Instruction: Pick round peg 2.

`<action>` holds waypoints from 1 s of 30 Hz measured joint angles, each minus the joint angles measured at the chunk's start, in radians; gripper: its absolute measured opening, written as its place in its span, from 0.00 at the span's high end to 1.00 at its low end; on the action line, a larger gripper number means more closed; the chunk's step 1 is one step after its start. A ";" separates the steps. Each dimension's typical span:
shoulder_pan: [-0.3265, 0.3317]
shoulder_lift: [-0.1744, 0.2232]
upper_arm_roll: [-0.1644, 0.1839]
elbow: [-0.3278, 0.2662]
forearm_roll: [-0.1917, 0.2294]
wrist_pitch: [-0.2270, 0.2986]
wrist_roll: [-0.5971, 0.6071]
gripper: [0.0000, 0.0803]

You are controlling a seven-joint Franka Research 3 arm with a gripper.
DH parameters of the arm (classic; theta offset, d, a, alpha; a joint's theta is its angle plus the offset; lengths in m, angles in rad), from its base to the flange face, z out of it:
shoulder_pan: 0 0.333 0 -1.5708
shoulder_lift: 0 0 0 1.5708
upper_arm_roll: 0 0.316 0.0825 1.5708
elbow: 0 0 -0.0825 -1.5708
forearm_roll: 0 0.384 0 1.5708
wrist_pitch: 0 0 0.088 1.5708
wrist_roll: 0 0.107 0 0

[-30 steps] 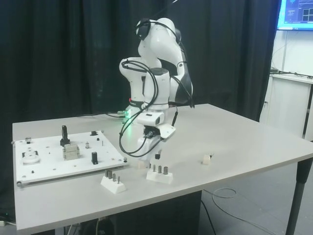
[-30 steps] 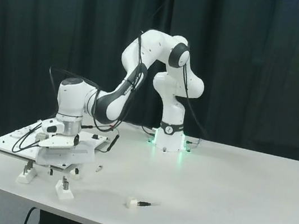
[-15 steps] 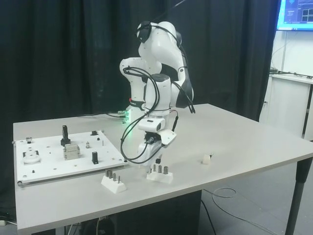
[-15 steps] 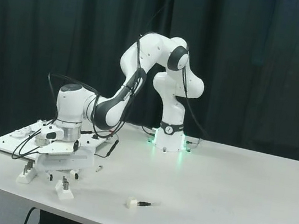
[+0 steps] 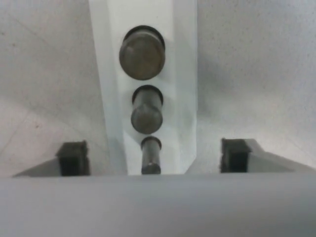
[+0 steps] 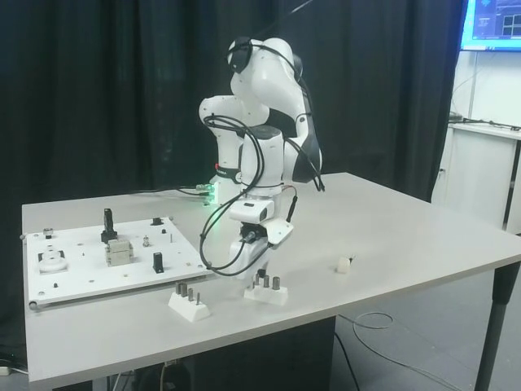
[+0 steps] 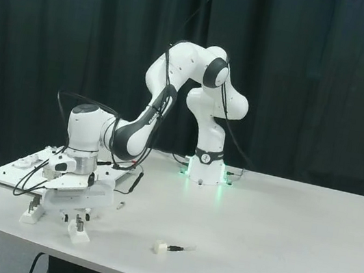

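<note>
Black curtains hang behind the grey table point(image 6: 391, 228), and the white arm point(image 6: 260, 98) is bolted near the back edge of it. The arm bends down toward the front of the table, where a white peg holder point(image 6: 266, 293) stands, and a second white holder point(image 6: 189, 306) stands just beside it. A white assembly board point(image 6: 106, 261) lies further to the side, and a small white part point(image 6: 345, 264) lies apart on the other side.

In the wrist view, the peg holder point(image 5: 148, 89) carries three round pegs in a row: a wide one point(image 5: 142, 55), a middle one, round peg 2 point(image 5: 146, 113), and a thin one point(image 5: 150, 155). All three stand upright in their holes.

The gripper point(image 5: 153, 157) hangs above this holder with its fingers point(image 5: 73, 159) spread wide open. The fingertips are at both sides of the holder and do not touch any peg.
</note>
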 joint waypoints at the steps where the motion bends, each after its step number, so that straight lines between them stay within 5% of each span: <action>1: 0.000 0.000 0.000 0.001 0.000 0.000 0.000 0.16; 2: 0.000 0.000 0.000 0.001 0.000 0.000 0.000 0.37; 7: -0.001 0.000 0.000 0.002 0.001 0.000 0.000 0.37; 8: -0.001 0.000 0.000 0.003 0.001 0.000 0.000 0.59; 16: -0.002 0.000 0.000 0.004 0.002 -0.001 0.000 0.59; 17: -0.002 0.000 0.000 0.004 0.002 -0.001 0.000 0.92; 30: -0.007 -0.002 -0.002 0.017 0.003 -0.031 0.001 0.92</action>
